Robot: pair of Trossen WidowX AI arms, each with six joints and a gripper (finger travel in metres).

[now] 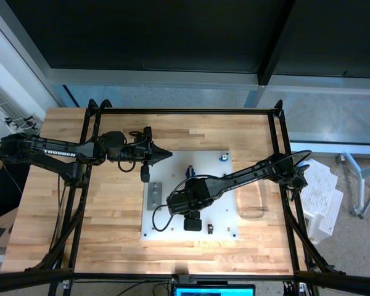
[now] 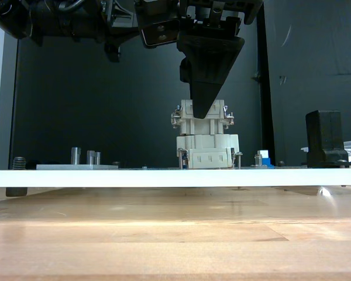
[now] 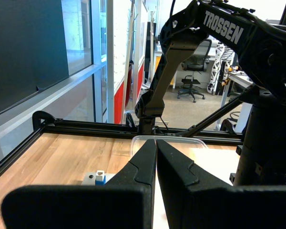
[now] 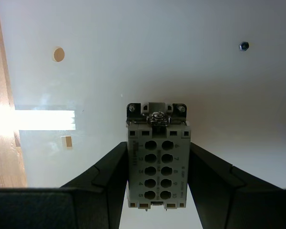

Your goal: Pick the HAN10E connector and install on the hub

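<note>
High view. The left gripper hangs over bare butcher-block wood just left of the white plate, its tapered black fingers closed to a point and holding nothing. The right gripper points straight down over the plate's near middle and hides what lies beneath it. Around it are a matt grey two-hole block to the left, a small blue part at the far right corner, a small black part near, and a clear tub off the plate's right edge.

Low view. The HAN10E connector, a pale grey-beige moulded block with metal screws at both ends, stands directly on the hub with no gap visible. Its long axis runs left to right. A wedge-shaped finger covers its middle.

Left wrist view. The two fingers meet flat along their length. Beyond them are the blue part and the tub.

Right wrist view. The fingers clamp the connector's long sides. Its face, with ten numbered holes in two rows, points up at the camera.
</note>
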